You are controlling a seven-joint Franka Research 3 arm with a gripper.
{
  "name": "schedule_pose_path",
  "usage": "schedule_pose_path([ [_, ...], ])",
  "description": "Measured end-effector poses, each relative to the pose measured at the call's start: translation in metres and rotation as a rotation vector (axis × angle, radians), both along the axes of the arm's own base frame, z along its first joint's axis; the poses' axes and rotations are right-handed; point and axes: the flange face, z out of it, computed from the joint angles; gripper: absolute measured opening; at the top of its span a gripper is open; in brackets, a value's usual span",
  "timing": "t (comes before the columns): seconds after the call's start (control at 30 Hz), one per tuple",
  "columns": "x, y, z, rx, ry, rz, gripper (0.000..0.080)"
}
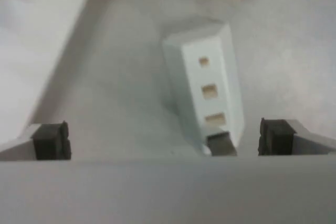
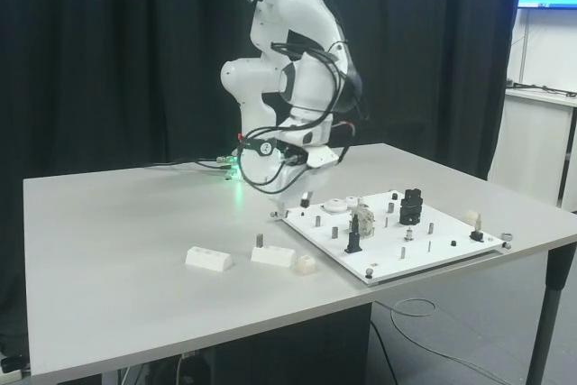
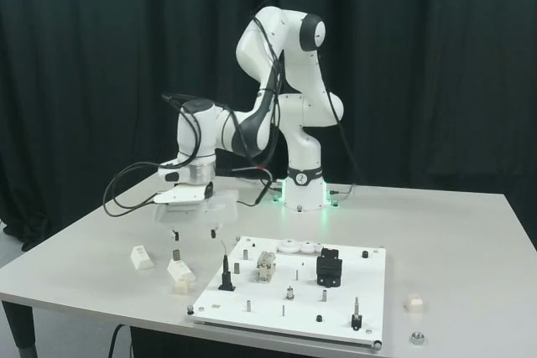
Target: Pick square peg 4.
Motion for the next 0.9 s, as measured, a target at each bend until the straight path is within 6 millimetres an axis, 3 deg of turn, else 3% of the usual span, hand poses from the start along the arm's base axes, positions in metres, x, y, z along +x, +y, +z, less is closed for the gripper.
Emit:
schedule_pose_path([
  [0.4, -0.011, -0.042, -0.028, 0.003, 0.057, 0.074, 0.08],
  [0.9, -0.014, -0.061, -0.057, 0.049, 0.094, 0.203, 0.08],
])
